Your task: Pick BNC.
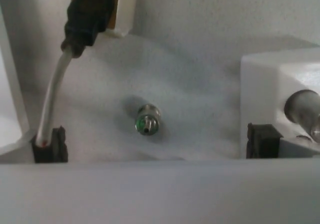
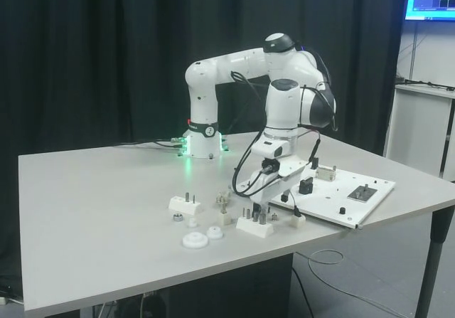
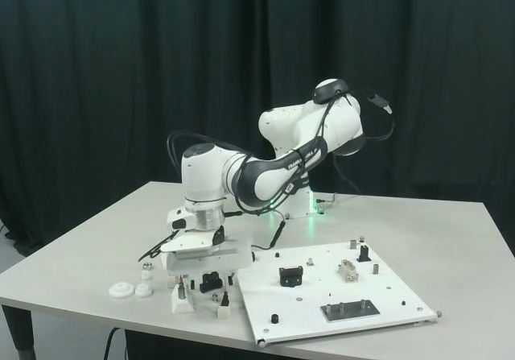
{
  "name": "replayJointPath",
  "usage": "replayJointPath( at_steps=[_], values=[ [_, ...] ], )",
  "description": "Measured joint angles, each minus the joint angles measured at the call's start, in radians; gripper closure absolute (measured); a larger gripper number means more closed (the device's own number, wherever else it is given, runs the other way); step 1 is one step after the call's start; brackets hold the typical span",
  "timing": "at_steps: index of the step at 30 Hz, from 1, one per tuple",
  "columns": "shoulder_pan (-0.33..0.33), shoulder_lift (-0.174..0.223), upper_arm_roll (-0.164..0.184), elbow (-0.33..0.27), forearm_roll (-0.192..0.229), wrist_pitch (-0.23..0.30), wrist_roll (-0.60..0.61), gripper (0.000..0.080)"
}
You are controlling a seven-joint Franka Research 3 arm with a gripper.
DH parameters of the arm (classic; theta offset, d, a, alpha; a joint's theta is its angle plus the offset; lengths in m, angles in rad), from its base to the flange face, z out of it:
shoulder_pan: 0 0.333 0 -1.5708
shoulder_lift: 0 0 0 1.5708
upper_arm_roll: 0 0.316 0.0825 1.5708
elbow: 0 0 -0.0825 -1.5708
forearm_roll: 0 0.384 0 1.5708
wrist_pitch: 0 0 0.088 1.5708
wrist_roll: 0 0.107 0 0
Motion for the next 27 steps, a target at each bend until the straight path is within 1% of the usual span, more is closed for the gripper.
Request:
replayJointPath(
  at_steps=[10,27],
  values=[
    [-0.003,0.005,0.007,-0.002,0.000,0.000,0.011,0.0003],
    [-0.006,0.008,0.030,-0.006,0.000,0.009,0.017,0.0003]
  ],
)
